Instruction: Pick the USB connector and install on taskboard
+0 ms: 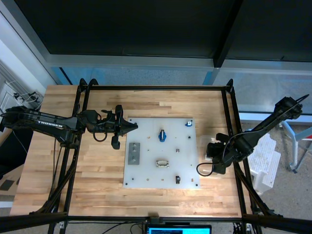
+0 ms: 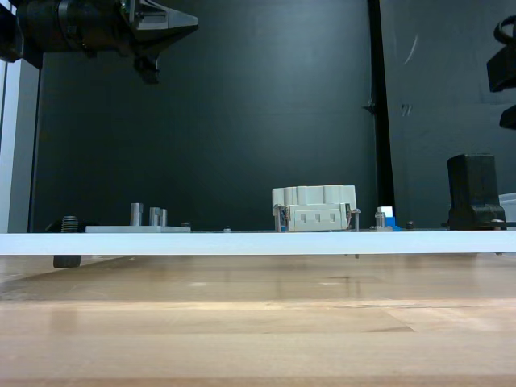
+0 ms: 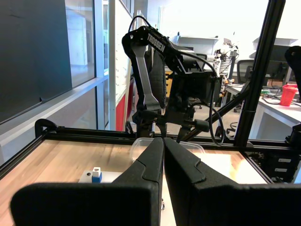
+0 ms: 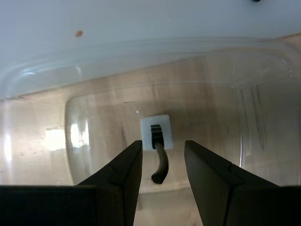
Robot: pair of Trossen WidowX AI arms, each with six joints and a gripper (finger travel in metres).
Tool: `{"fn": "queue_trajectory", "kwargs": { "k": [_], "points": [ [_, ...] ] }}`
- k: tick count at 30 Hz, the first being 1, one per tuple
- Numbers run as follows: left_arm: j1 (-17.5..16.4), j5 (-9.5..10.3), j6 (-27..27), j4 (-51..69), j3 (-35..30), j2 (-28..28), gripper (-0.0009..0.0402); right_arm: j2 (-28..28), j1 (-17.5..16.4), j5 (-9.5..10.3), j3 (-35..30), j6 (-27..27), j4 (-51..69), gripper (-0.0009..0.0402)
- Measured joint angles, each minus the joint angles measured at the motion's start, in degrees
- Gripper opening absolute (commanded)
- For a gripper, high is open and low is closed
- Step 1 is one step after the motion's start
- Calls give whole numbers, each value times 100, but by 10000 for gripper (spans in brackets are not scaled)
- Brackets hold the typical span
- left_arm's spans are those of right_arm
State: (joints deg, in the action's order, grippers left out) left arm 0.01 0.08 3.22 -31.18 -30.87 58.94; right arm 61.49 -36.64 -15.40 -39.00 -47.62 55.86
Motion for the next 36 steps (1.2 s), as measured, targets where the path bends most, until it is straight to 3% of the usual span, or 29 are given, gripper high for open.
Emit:
{"fn": "queue_trajectory", "kwargs": {
  "k": [10,22,36],
  "points": [
    [0,-2,2,0,0,0,0,0,44,24,442,166,-575,122],
    [0,0,2,0,0,0,0,160,61,17,481,164,-715,120],
    [0,0,2,0,0,0,0,162,81,44,481,155,-715,28]
  ]
}}
